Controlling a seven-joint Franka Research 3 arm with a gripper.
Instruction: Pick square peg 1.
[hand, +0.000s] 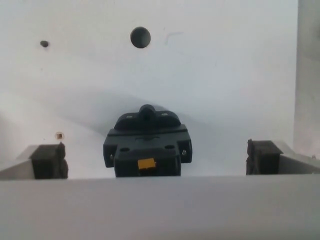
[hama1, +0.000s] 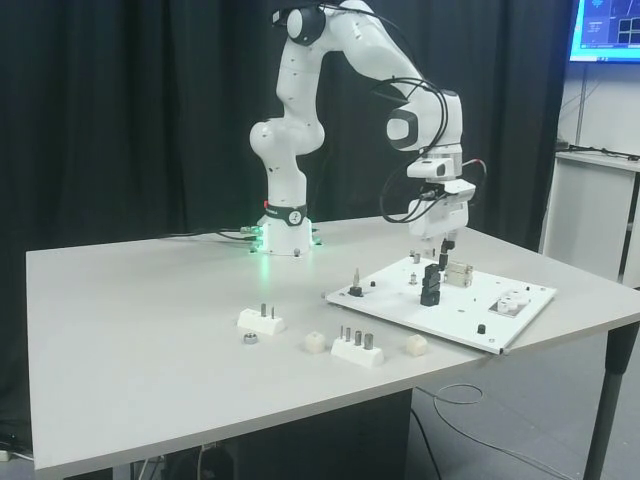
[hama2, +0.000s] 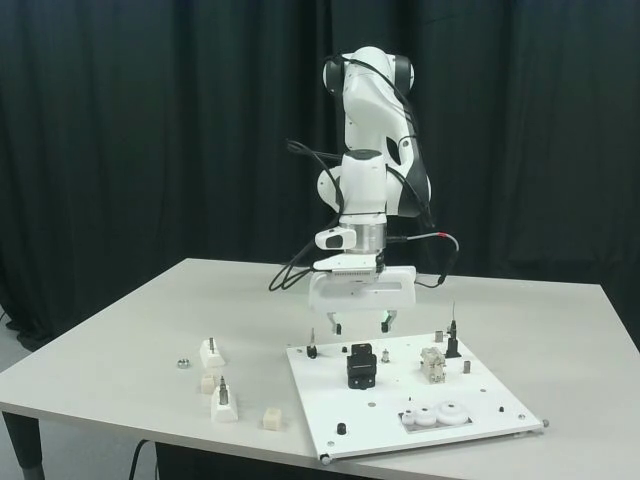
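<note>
My gripper (hama2: 362, 323) hangs open above the white board (hama2: 390, 425), with nothing between its fingers. In the wrist view its black fingertips (hand: 47, 160) stand wide apart on either side of a black fixture (hand: 147, 145) that sits on the board below them. The same fixture (hama1: 431, 283) is under the gripper (hama1: 437, 240) in the first room view. Metal pegs stand in two white holders (hama1: 261, 318) (hama1: 357, 348) on the grey table, well away from the gripper, toward the table's front. I cannot tell which peg is square peg 1.
The board also carries white gears (hama2: 432, 412), a small metal block (hama2: 433, 363), a black post with a thin pin (hama2: 452, 348) and a black round knob (hand: 140, 37). Two small white cubes (hama1: 314, 342) (hama1: 416, 345) and a nut (hama1: 250, 338) lie near the holders.
</note>
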